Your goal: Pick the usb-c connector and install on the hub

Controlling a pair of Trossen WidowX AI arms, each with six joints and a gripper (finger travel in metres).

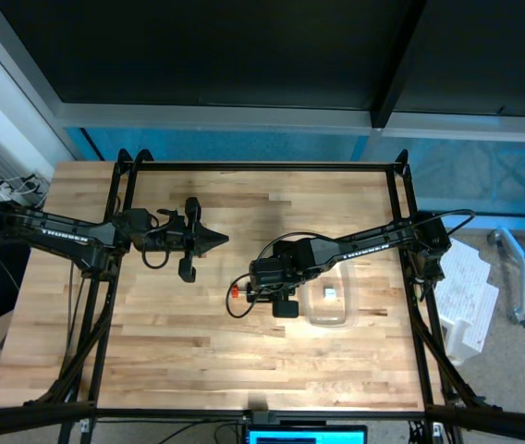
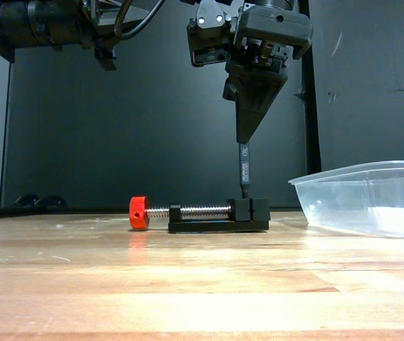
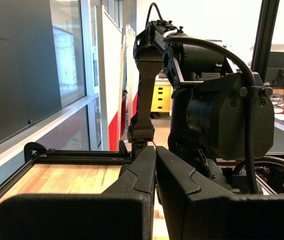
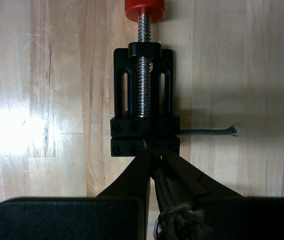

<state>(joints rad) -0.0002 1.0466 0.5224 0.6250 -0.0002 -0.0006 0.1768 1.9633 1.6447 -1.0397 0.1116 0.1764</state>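
Note:
The usb-c connector (image 2: 244, 170) hangs upright, a slim dark stick, with my right gripper (image 2: 245, 136) shut on its upper end. Its lower tip meets the top of the end block of a small black vise (image 2: 220, 215) with a red knob (image 2: 138, 212); whether it is seated in a port I cannot tell. In the right wrist view the fingers (image 4: 182, 172) close around the connector (image 4: 155, 167) just over the vise (image 4: 143, 107), and a braided cable end (image 4: 207, 132) sticks out sideways. My left gripper (image 1: 216, 240) is shut and empty, raised over the table left of the vise, its fingers (image 3: 142, 170) pressed together.
A clear plastic tub (image 1: 329, 298) sits just right of the vise, also seen low at the table's right (image 2: 373, 195). A black frame rail (image 1: 262, 166) borders the wooden table (image 1: 179, 351).

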